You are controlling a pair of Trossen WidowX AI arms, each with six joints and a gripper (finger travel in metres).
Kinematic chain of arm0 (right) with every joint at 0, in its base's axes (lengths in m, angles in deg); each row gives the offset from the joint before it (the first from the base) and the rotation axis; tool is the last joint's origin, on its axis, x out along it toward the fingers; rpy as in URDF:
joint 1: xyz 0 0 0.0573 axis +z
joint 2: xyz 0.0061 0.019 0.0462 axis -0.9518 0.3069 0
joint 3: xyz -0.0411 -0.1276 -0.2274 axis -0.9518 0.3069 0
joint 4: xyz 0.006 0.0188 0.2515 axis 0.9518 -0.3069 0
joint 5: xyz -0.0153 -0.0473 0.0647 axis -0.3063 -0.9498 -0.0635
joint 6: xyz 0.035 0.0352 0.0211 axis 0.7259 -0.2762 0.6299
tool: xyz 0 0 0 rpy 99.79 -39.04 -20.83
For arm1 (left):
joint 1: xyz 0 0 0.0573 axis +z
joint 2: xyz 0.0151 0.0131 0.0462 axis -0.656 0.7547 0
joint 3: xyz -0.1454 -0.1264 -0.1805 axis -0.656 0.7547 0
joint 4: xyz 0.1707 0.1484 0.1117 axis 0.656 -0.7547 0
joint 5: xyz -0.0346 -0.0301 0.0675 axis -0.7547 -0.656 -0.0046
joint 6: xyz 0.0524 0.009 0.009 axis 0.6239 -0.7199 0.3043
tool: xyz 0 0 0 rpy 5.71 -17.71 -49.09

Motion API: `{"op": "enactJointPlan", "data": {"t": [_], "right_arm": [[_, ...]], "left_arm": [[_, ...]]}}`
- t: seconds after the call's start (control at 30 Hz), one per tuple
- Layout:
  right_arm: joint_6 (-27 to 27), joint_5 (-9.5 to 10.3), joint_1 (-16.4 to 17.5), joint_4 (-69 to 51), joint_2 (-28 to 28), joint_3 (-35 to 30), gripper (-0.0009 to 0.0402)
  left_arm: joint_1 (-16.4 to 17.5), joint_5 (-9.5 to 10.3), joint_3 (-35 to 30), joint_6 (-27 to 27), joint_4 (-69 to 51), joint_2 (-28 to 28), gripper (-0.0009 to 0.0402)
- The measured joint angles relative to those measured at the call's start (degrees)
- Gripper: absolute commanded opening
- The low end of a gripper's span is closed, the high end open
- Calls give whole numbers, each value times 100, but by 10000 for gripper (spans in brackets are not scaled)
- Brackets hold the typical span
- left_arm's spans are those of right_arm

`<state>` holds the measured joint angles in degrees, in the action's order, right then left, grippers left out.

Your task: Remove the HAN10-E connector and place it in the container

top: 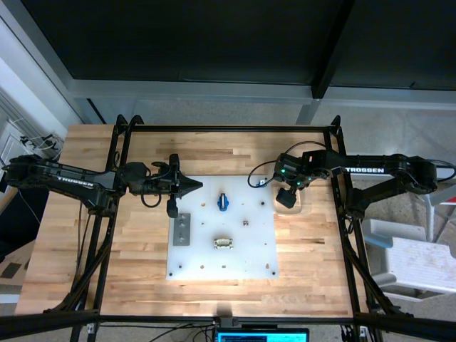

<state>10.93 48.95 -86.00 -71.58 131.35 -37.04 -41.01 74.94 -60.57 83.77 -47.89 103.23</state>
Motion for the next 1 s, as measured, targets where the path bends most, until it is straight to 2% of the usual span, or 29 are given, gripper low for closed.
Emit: {"op": "enactJointPlan", "data": {"t": [1.0], "right_arm": [[0,2,0,118,0,0,298]], "left_arm": [[0,-2,2,0,2,0,0]]}}
